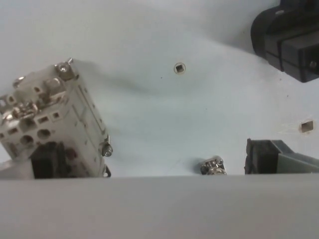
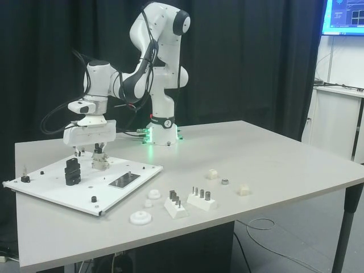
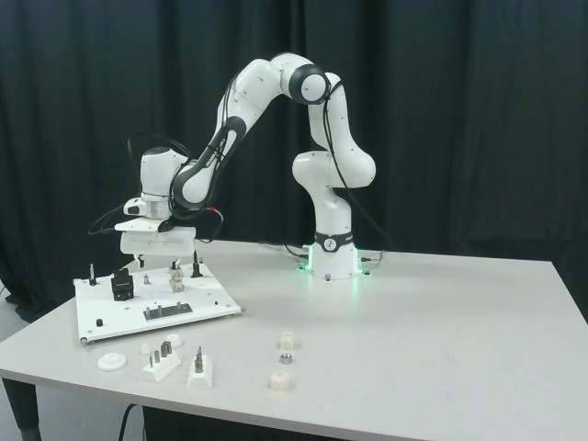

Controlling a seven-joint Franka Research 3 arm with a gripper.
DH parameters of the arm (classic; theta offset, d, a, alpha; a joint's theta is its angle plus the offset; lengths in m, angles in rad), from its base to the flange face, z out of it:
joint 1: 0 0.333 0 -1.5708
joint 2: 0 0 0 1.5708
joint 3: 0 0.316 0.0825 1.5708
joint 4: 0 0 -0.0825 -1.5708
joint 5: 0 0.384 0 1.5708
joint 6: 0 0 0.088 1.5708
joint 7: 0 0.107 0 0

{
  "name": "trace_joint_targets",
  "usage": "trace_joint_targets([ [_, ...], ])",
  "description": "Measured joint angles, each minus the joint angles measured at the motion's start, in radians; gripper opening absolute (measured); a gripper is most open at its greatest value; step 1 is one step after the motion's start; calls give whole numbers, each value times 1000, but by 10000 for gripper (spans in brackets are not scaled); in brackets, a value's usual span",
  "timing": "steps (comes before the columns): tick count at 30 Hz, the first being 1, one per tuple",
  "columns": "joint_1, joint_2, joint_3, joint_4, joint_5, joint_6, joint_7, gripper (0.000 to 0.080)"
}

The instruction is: Insert waterproof.

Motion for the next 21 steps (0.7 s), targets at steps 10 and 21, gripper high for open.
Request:
trace_joint_targets([
  [10,0,1,0,1,0,-6,-4,800],
  [21,0,2,0,3,1,-8,-7,800],
])
